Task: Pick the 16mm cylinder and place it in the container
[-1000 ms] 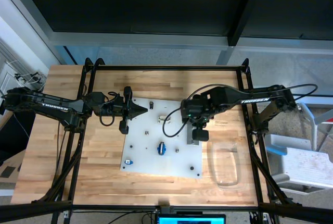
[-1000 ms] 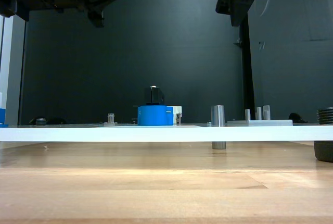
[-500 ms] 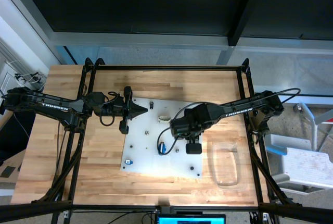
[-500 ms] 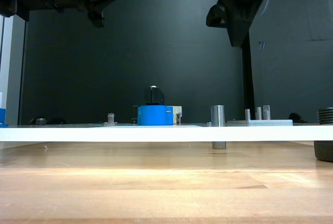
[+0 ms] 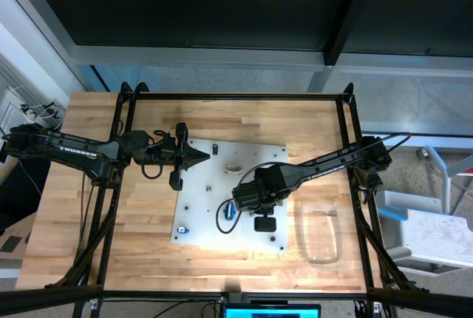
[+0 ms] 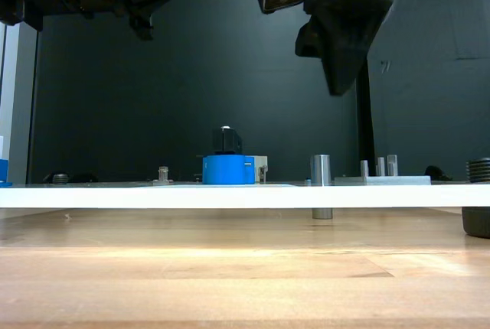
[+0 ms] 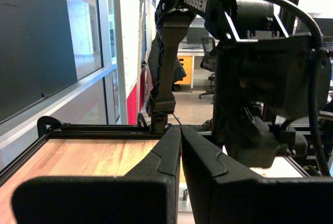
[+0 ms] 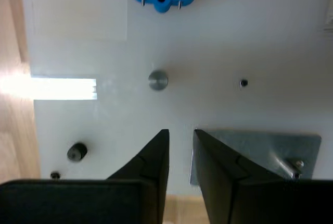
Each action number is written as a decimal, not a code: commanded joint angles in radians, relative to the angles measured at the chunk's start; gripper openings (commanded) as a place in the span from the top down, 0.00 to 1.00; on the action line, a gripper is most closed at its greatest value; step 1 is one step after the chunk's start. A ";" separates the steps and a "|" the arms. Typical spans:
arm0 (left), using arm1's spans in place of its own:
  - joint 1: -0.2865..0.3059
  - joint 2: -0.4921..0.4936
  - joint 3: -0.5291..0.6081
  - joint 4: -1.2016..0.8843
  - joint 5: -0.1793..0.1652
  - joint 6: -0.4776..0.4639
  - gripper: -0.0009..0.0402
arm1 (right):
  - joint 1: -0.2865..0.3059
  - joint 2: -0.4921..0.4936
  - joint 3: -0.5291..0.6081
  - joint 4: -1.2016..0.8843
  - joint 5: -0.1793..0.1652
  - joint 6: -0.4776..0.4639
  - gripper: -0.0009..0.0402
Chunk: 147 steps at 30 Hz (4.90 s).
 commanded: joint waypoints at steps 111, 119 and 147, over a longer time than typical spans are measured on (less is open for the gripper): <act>0.000 0.000 0.000 -0.002 0.000 0.000 0.98 | 0.020 0.047 -0.007 0.071 0.024 0.046 0.93; 0.000 0.000 0.000 -0.002 0.000 0.000 0.98 | 0.023 -0.024 -0.010 0.047 0.026 0.091 0.93; 0.000 0.000 0.000 -0.002 0.000 0.000 0.98 | 0.188 -0.348 -0.314 0.008 0.027 0.422 0.93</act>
